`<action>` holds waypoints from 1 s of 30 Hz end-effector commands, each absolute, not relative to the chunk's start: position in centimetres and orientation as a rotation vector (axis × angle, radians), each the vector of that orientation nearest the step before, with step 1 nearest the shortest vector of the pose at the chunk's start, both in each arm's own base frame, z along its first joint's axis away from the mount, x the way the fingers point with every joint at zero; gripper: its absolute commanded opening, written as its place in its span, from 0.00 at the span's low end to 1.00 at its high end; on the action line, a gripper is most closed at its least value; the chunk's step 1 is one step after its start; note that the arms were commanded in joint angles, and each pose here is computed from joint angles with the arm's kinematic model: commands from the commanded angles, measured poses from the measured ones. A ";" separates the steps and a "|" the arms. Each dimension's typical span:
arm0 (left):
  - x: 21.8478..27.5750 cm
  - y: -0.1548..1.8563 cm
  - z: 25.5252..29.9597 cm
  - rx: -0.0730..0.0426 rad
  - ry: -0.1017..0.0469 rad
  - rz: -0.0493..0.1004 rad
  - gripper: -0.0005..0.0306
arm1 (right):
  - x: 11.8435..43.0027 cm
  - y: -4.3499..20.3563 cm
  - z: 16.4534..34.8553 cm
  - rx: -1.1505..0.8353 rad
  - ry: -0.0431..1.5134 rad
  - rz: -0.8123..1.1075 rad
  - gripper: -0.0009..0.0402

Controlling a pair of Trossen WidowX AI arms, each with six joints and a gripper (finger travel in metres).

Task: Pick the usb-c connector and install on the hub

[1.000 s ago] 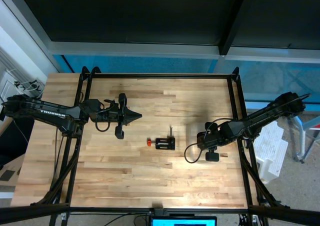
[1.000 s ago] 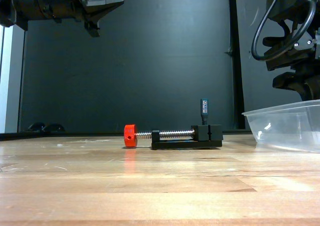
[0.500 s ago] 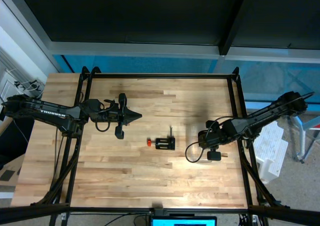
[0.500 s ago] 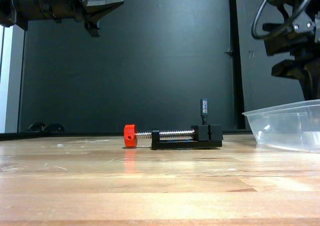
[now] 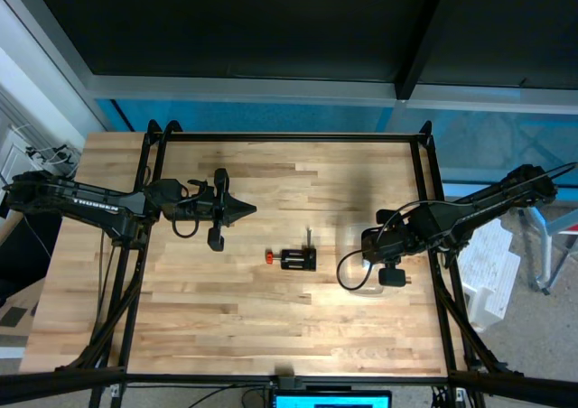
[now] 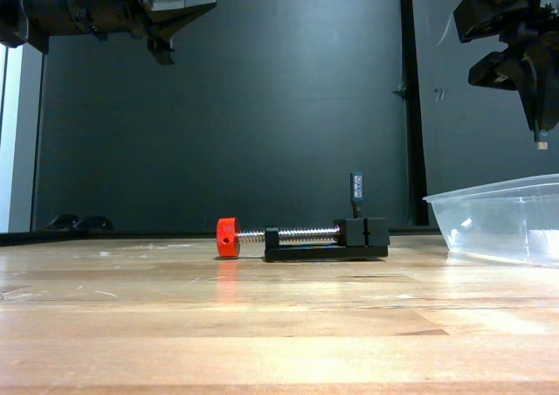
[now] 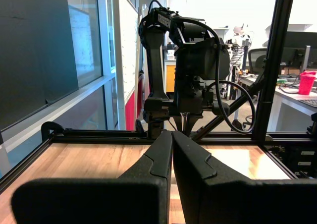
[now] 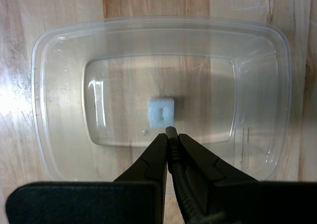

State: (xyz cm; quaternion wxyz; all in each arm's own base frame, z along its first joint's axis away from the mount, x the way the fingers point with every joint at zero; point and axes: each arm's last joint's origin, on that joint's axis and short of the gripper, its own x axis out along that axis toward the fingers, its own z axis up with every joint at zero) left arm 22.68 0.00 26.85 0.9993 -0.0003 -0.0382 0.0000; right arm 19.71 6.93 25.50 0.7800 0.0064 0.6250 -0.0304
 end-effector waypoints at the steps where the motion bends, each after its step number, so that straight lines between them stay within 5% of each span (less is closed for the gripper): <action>1: 22.68 0.00 26.86 0.000 -0.077 0.000 0.02 | 19.7 6.9 25.3 0.013 1.355 -0.068 0.02; 30: 22.68 0.00 26.86 0.000 -0.077 0.000 0.02 | 31.4 7.3 26.0 0.007 1.361 -0.098 0.02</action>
